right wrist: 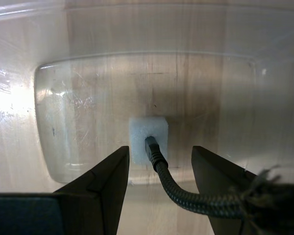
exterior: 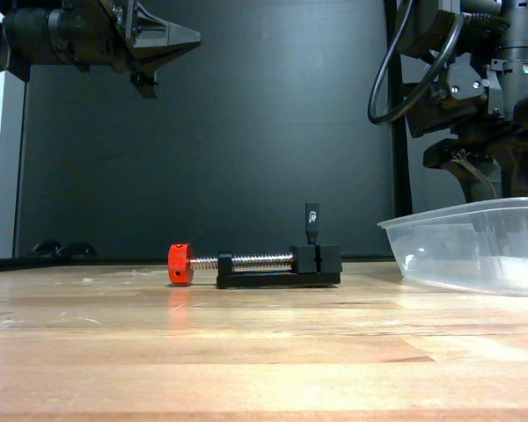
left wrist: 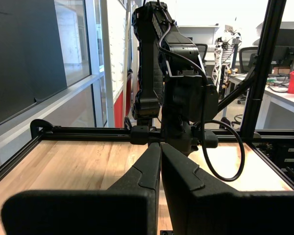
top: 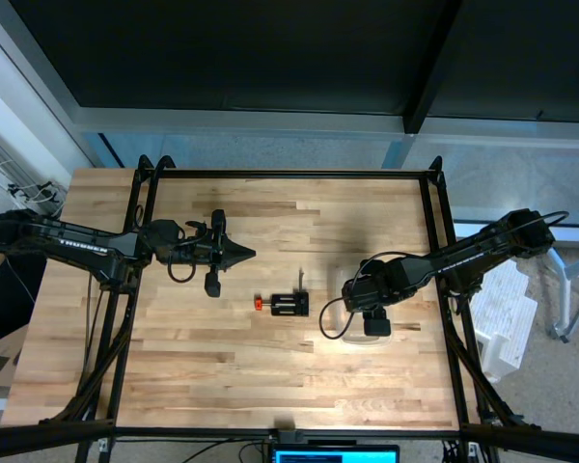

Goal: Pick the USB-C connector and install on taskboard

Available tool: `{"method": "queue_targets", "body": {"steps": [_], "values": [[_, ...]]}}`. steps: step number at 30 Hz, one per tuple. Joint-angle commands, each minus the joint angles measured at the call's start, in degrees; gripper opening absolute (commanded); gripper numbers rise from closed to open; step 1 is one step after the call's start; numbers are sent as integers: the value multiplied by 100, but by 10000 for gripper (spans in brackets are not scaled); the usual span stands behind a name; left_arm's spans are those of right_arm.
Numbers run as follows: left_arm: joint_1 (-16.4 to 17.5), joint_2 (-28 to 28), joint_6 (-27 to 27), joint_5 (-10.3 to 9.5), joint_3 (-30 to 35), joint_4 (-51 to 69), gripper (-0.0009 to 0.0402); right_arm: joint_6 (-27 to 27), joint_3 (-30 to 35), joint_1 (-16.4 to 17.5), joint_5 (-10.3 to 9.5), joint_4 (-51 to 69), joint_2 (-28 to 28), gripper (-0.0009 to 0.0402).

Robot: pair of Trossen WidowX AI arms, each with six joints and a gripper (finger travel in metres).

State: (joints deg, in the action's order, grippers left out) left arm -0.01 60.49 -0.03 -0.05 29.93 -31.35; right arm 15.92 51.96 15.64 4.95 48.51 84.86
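Note:
The taskboard [top: 289, 305] is a small black block with an orange-red knob [exterior: 180, 264] and a thin dark upright stalk [exterior: 311, 221], standing mid-table. In the right wrist view the USB-C connector [right wrist: 151, 147] stands in a white foam block [right wrist: 148, 131] on the floor of a clear tray [exterior: 475, 242], with its braided cable [right wrist: 186, 193] trailing away. My right gripper [right wrist: 159, 169] hangs open over the tray, one finger on each side of the connector and not touching it. My left gripper [top: 249, 254] is shut and empty, held high left of the taskboard.
The clear tray [top: 340, 311] lies just right of the taskboard, under the right arm. A black metal frame [top: 289, 175] runs round the table. In the left wrist view the right arm [left wrist: 171, 88] stands straight ahead beyond the shut fingers [left wrist: 181, 181].

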Motion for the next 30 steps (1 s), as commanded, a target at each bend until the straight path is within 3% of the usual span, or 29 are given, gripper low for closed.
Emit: {"method": "queue_targets", "body": {"steps": [1, 30], "values": [[2, -2, 0, 2, 2, 0, 0, -20, -4, 0, 2, -7, 0, 159], [0, -2, 0, 2, 2, 0, 0, -155, -9, 0, 0, 0, -44, 19]]}}
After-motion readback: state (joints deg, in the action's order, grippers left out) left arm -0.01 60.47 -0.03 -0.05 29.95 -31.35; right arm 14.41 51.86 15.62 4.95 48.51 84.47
